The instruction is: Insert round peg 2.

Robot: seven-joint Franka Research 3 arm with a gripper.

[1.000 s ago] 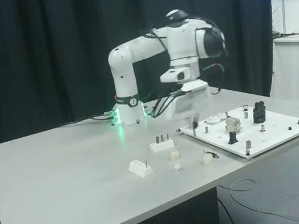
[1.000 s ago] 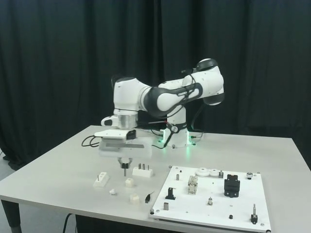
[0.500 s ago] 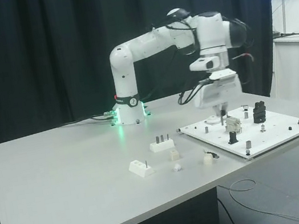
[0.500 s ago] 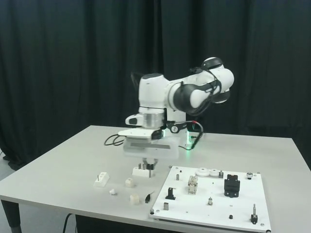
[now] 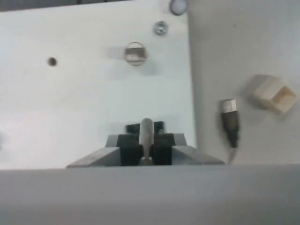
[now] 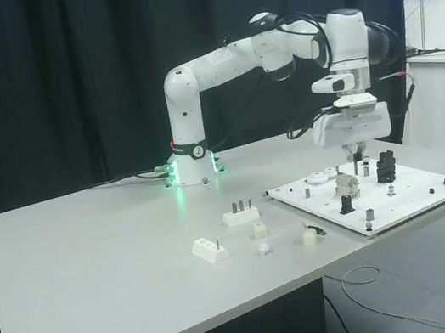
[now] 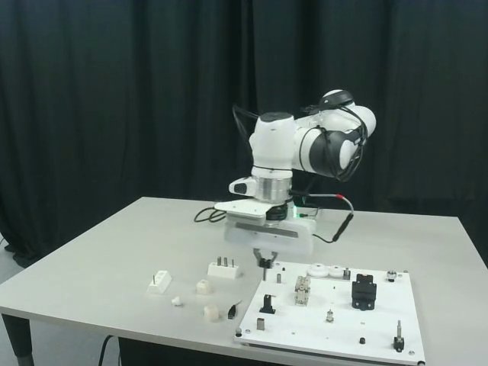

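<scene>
My gripper [image 5: 146, 149] is shut on a thin grey round peg [image 5: 146, 130], held upright between the black fingers [image 5: 129, 149]. It hangs a little above the white assembly board [image 5: 84, 108], near the board's edge that faces the loose parts. In the first room view the gripper [image 6: 352, 154] is over the board [image 6: 412, 189] close to its back corner. The second room view shows the gripper [image 7: 264, 264] with the peg [image 7: 264, 271] just above the board [image 7: 305, 326]. A round grey fitting [image 5: 135, 53] and a small dark hole [image 5: 52, 61] lie on the board beyond the peg.
Beside the board lie a small plug [image 5: 229, 124] and a white block [image 5: 274, 93]. A white holder with upright pegs [image 6: 240, 214] and another white block [image 6: 210, 250] stand farther off. Black fixtures [image 6: 386, 167], white gears [image 7: 325, 269] and posts stand on the board.
The arm has swung from above the white peg holder across to the assembly board, carrying the peg in the shut gripper.
</scene>
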